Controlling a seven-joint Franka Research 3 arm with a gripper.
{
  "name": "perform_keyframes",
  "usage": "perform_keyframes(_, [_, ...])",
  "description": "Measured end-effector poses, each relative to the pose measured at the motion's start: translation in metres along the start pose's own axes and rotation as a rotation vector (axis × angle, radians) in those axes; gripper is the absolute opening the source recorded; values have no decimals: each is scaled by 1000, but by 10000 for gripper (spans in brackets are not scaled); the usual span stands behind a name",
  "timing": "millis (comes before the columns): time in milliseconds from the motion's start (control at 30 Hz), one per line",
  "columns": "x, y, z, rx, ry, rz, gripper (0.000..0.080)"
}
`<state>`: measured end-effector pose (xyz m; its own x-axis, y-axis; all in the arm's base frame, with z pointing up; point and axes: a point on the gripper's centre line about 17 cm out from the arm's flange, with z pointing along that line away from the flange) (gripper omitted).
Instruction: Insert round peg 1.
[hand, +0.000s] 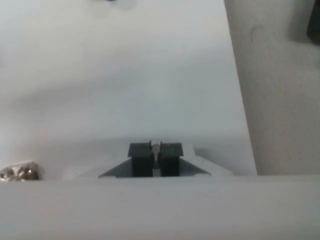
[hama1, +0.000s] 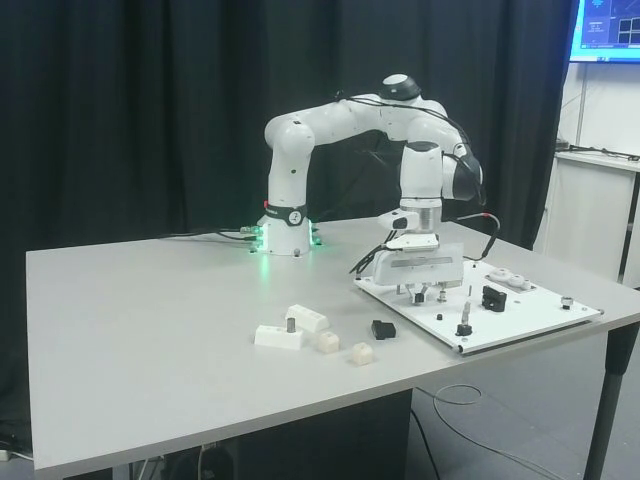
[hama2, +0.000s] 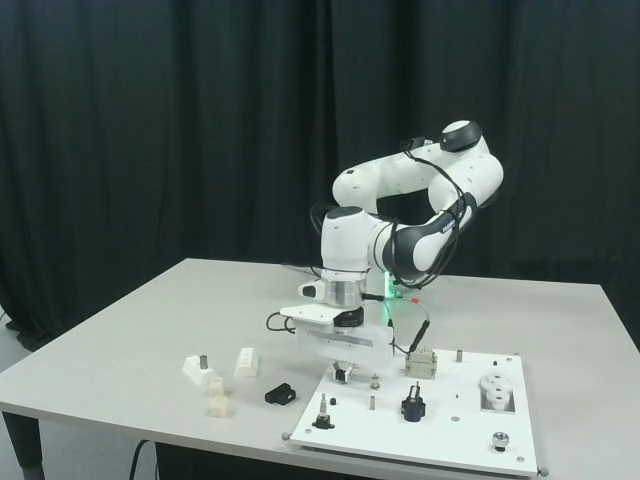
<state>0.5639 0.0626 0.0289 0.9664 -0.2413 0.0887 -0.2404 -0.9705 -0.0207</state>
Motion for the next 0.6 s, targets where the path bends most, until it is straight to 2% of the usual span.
perform_keyframes(200, [1, -1, -2, 2, 1, 1, 30])
perform_keyframes(233, [1, -1, -4, 2, 1, 1, 218])
perform_keyframes(367, [1, -2, -10, 1, -6, 10, 218])
perform_keyframes(400, [1, -1, -12, -1, -8, 13, 521])
perform_keyframes(600, [2, -2, -25, -5, -25, 26, 521])
